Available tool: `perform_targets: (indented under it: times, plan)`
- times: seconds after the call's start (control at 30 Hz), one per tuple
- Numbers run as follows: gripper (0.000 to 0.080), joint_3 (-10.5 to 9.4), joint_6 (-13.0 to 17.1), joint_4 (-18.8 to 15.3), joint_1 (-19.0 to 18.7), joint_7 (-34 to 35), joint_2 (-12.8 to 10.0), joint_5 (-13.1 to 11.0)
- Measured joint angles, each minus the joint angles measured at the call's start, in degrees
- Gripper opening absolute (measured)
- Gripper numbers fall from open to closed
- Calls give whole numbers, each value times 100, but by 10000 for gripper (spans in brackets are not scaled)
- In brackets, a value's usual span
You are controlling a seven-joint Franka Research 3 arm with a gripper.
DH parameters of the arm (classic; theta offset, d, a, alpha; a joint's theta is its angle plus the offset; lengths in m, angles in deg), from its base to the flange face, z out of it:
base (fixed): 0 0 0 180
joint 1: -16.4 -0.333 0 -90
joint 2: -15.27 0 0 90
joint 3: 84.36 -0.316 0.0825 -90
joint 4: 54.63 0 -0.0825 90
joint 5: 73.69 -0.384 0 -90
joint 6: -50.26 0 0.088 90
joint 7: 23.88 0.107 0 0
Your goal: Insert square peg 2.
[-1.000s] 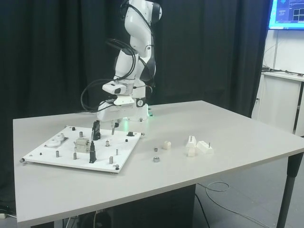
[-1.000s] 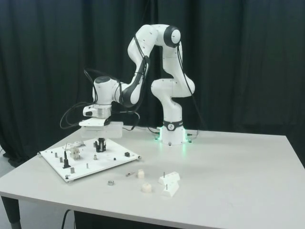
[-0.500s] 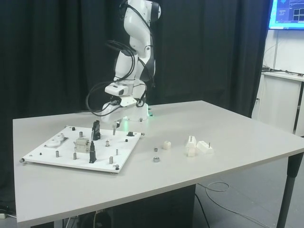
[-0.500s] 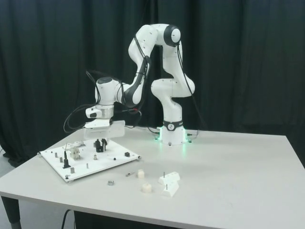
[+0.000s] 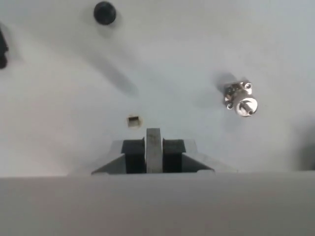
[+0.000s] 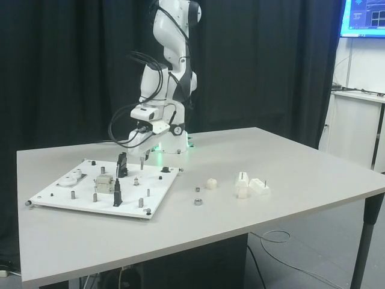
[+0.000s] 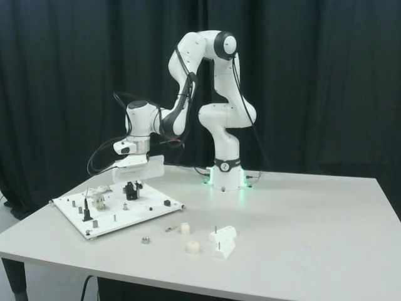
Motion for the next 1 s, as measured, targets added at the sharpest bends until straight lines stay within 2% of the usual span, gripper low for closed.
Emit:
perform_targets:
  times: [0.17, 0.57, 1.0]
  plan:
    - [71, 42, 3, -57, 1, -421, 12, -120]
    - [71, 111, 5, -170, 49, -1697, 3, -801]
    - [71, 185, 123, -234, 158, -2665, -20, -1458]
